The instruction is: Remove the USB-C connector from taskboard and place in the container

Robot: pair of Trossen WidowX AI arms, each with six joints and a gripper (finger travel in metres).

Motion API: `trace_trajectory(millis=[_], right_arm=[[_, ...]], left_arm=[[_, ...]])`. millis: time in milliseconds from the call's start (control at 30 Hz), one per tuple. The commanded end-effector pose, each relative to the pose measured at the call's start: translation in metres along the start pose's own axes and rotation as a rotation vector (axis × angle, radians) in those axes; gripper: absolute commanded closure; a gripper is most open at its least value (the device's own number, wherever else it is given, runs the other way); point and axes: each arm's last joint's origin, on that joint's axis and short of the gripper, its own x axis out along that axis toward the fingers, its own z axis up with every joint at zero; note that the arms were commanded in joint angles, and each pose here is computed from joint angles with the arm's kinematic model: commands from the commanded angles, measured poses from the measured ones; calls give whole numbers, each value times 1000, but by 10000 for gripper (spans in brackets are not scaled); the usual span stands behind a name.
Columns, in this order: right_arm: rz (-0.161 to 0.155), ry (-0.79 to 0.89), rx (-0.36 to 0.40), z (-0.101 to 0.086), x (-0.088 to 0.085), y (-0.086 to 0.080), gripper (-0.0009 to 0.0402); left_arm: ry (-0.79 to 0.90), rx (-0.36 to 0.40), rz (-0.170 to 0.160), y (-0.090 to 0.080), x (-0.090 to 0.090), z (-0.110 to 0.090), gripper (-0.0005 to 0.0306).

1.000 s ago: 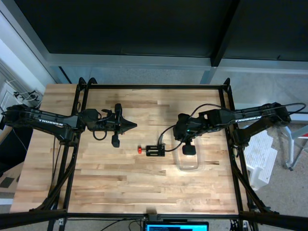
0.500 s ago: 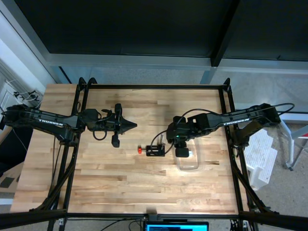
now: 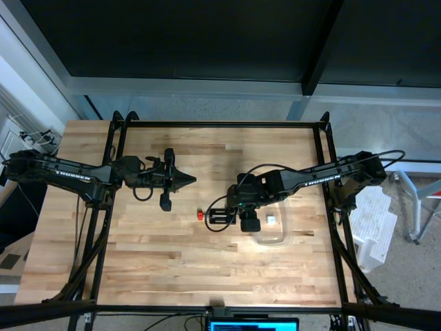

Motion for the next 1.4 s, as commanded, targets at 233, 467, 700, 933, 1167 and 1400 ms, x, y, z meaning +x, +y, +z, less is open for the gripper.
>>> trace_trajectory(millis=[233, 467, 700, 933, 1167, 1400], right_arm=[[-2, 16, 10, 4, 19, 2, 216], [-5, -6, 15, 6, 26, 3, 217], [-27, 15, 17, 6, 36, 4, 217], [-27, 15, 28, 6, 36, 4, 217], [-26, 13, 63, 6, 36, 5, 218], [-23, 12, 62, 7, 36, 5, 257]], left_arm=[[-1, 0, 0, 0, 0, 0, 300], [-1, 0, 0, 0, 0, 0, 300], [0, 0, 0, 0, 0, 0, 300], [-1, 0, 0, 0, 0, 0, 300], [-1, 0, 0, 0, 0, 0, 300], [-1, 0, 0, 0, 0, 0, 300]])
